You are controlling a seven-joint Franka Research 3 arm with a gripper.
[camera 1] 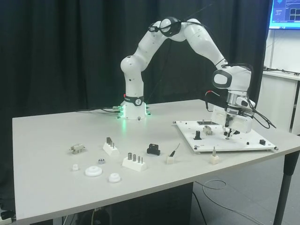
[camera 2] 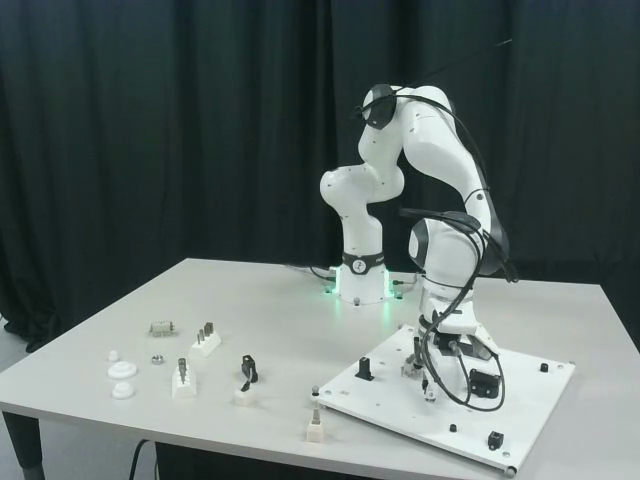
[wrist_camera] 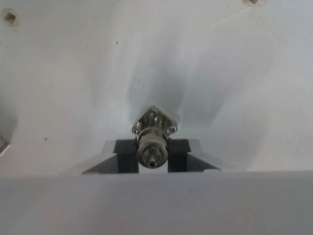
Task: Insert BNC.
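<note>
In the wrist view a metal BNC connector (wrist_camera: 152, 151) sits between my two black finger pads (wrist_camera: 126, 155), which touch its sides. Just past it a square metal flange with two screws (wrist_camera: 154, 122) lies on the white board (wrist_camera: 73, 88), in line with the connector. My gripper (wrist_camera: 152, 157) is shut on the BNC connector. From the room cameras the gripper (camera 1: 228, 133) (camera 2: 428, 384) points straight down, low over the middle of the white board (camera 1: 248, 145) (camera 2: 520, 405). Whether the connector is seated in the flange cannot be made out.
Small black parts (camera 1: 198, 135) (camera 2: 365, 369) stand on the board. On the grey table to the left lie white peg holders (camera 1: 134, 161), a black clip (camera 1: 152, 149), white gears (camera 1: 93, 171) and a metal part (camera 1: 77, 149). A white post (camera 1: 214, 158) stands at the board's front edge.
</note>
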